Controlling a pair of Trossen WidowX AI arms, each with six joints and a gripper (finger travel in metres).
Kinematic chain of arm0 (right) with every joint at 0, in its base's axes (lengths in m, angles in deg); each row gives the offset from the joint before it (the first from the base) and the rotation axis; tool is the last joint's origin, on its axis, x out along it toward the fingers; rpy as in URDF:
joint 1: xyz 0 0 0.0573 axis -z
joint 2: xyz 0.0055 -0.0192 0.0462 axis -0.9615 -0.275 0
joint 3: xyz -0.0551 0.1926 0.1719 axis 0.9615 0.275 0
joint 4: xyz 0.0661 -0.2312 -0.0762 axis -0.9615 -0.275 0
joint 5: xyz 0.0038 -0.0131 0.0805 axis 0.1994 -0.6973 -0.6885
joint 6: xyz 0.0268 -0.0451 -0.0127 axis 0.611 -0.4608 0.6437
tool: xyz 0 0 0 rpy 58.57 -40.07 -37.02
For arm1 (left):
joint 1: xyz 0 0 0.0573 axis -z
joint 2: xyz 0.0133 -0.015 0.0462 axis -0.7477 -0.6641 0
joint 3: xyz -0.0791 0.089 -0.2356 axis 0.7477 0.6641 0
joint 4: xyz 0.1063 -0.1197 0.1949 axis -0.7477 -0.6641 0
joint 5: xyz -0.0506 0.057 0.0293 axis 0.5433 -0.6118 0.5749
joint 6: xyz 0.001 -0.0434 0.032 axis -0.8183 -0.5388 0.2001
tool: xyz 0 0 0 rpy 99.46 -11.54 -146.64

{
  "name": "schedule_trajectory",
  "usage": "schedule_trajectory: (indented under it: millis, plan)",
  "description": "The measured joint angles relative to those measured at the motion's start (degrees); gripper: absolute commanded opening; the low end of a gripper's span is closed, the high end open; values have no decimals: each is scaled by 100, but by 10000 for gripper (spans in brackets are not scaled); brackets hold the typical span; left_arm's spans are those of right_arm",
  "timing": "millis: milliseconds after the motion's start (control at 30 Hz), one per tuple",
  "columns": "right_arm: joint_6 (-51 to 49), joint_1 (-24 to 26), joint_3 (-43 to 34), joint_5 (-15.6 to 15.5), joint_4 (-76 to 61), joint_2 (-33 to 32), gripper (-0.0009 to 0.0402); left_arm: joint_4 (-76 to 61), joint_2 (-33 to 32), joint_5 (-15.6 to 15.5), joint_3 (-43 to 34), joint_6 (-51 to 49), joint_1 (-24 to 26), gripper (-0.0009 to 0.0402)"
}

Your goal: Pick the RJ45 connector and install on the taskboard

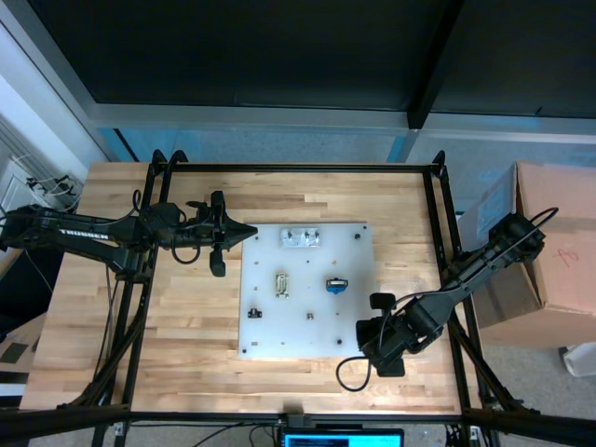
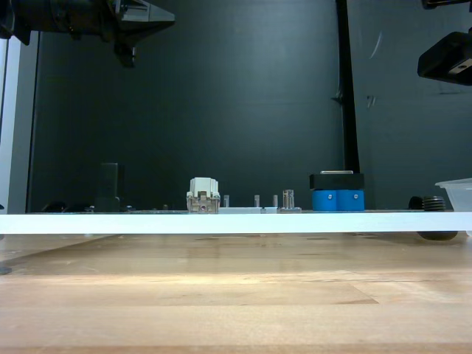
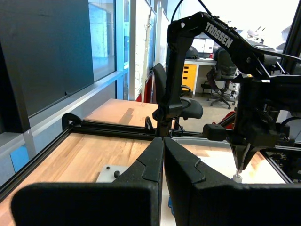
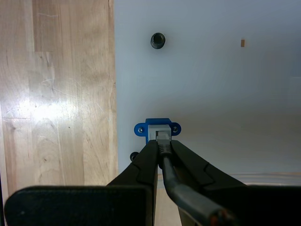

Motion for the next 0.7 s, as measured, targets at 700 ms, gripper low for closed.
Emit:
schedule_trajectory:
  millis: [700]
  plan:
    - [-22, -2, 249, 0, 291, 13, 0, 2, 0, 0, 0, 0, 0, 0]
